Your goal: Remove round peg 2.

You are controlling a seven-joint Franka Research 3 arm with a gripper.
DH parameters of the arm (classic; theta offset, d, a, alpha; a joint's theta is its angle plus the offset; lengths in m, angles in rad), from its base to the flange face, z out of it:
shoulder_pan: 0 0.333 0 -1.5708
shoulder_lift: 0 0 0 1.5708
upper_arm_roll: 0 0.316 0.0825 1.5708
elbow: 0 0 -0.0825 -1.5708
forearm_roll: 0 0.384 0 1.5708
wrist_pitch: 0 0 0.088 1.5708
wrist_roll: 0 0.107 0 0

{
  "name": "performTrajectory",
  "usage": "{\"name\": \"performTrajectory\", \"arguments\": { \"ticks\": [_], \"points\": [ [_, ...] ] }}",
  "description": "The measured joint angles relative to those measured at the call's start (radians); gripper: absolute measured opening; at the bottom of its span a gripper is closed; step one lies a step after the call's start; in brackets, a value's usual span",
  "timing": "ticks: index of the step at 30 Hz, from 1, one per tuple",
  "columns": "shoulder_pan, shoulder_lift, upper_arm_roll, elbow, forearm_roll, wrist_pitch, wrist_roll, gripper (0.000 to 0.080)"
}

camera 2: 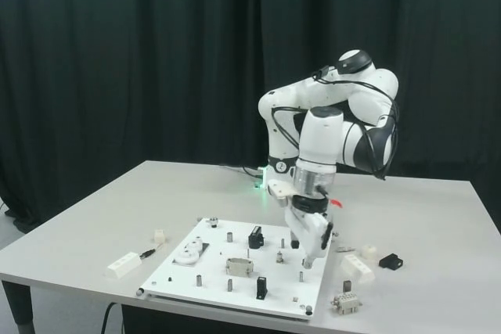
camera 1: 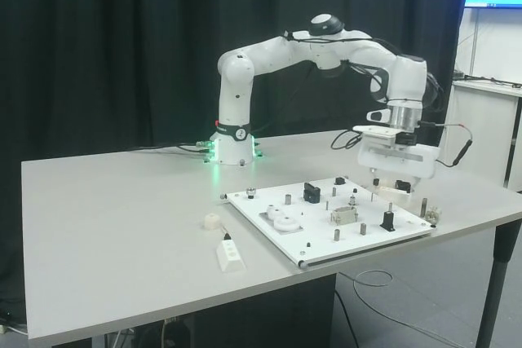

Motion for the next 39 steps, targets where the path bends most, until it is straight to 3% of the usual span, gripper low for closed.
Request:
{"name": "performTrajectory", "arguments": {
  "ticks": [6, 16, 26, 39],
  "points": [
    [-0.002, 0.012, 0.012, -0.021, 0.057, 0.024, 0.0, 0.08],
    [-0.013, 0.016, 0.043, -0.016, 0.097, 0.042, 0.0, 0.08],
    [-0.028, 0.017, 0.048, -0.008, 0.114, 0.038, 0.016, 0.08],
    [-0.074, 0.018, 0.062, 0.037, 0.114, -0.017, 0.009, 0.08]
  ]
}}
